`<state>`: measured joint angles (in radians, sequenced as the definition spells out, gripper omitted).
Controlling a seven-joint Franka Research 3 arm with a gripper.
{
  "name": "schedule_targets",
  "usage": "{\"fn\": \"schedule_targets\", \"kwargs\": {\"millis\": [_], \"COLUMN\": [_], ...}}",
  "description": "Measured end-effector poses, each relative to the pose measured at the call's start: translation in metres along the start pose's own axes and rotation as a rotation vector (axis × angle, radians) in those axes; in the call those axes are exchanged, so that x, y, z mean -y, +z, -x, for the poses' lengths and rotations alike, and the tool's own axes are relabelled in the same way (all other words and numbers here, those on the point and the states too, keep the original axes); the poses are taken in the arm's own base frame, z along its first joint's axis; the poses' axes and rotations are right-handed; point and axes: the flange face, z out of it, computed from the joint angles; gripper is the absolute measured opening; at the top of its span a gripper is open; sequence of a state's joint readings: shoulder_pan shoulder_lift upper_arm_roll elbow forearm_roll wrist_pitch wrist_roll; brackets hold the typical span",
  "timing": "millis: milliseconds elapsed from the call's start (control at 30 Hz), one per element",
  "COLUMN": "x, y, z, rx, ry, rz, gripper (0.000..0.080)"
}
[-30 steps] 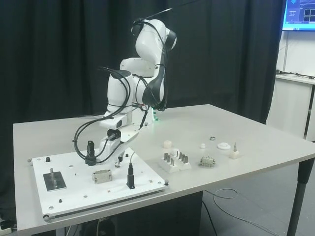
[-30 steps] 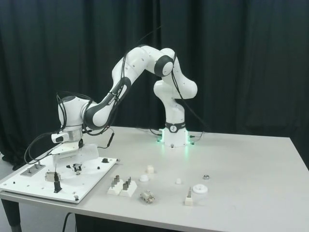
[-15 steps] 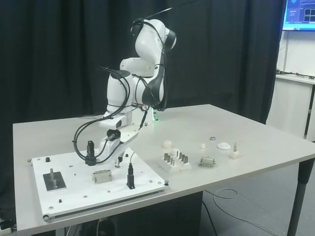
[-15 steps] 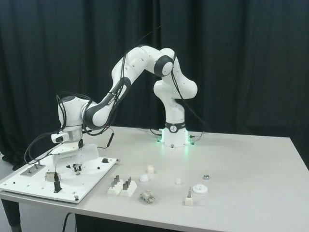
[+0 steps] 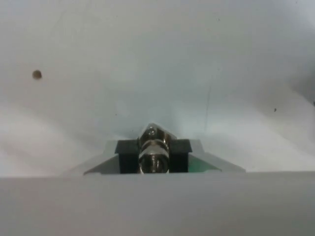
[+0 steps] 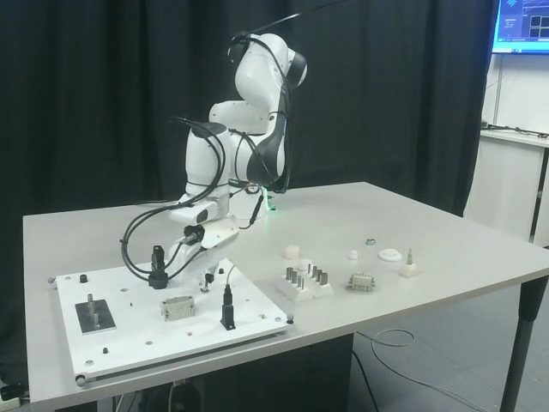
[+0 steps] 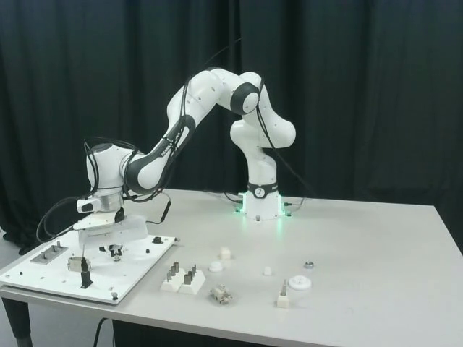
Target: Insert BNC.
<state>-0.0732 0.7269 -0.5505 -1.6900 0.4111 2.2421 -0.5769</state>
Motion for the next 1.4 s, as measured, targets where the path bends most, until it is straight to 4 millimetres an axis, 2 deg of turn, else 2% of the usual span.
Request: {"fn": "schedule_targets", "kwargs": {"millis": [267, 633, 1400], "x": [0.0003, -0.0002, -0.0031], "y": [0.0005, 0.0004, 0.0004], "z": [-0.0001, 0.0, 0.0008], "rx": [0.0, 0.0, -0.009], "ry": [-0.092, -0.091, 0.224], "rz": [0.0, 0.0, -0.018], "gripper": [0.0121, 0.0121, 0.0121]}}
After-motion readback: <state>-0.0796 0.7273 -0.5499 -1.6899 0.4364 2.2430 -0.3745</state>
